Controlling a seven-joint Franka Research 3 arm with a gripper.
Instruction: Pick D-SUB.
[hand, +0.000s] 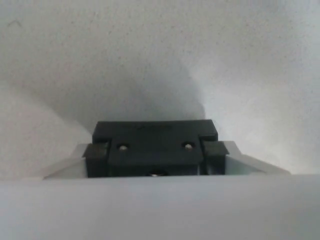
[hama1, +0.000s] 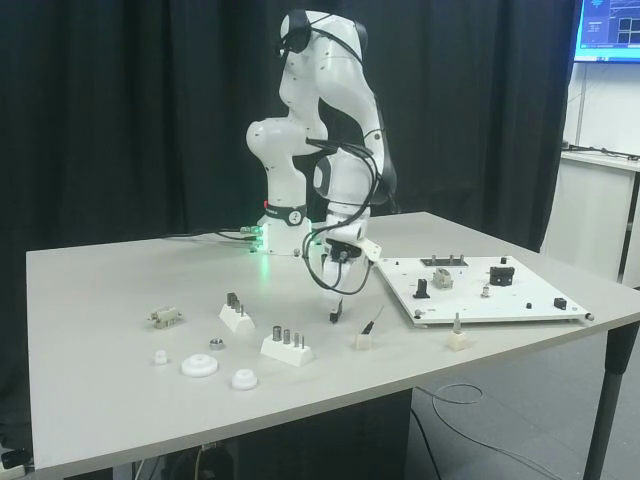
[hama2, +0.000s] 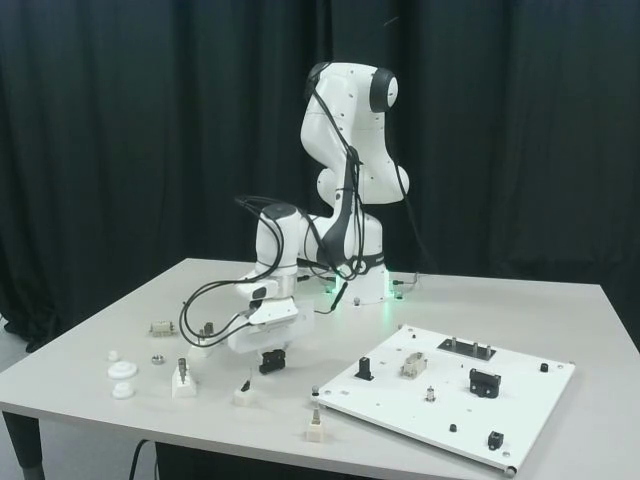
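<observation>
- Hanging low over the grey table (hama1: 90, 400), the gripper (hama1: 334, 312) on the white arm (hama1: 335, 90) points down at a bare patch of the top, close to the surface.
- Whether it is released or clenched cannot be told. In the wrist view a black block with two small screws fills the middle, above plain grey table.
- The D-SUB (hama1: 165, 318) (a small connector, by its look) lies flat on the table, well apart from the gripper, with nothing touching it.
- Between the two stand two white holders with upright pins: one (hama1: 236, 312) nearer the D-SUB, the other (hama1: 288, 345) nearer the gripper.
- White round parts (hama1: 200, 366) lie near the table's front edge.
- A white board (hama1: 520, 300) carrying small black fittings lies on the gripper's far side from the D-SUB.
- Green light (hama1: 262, 240) shows at the arm's base.
</observation>
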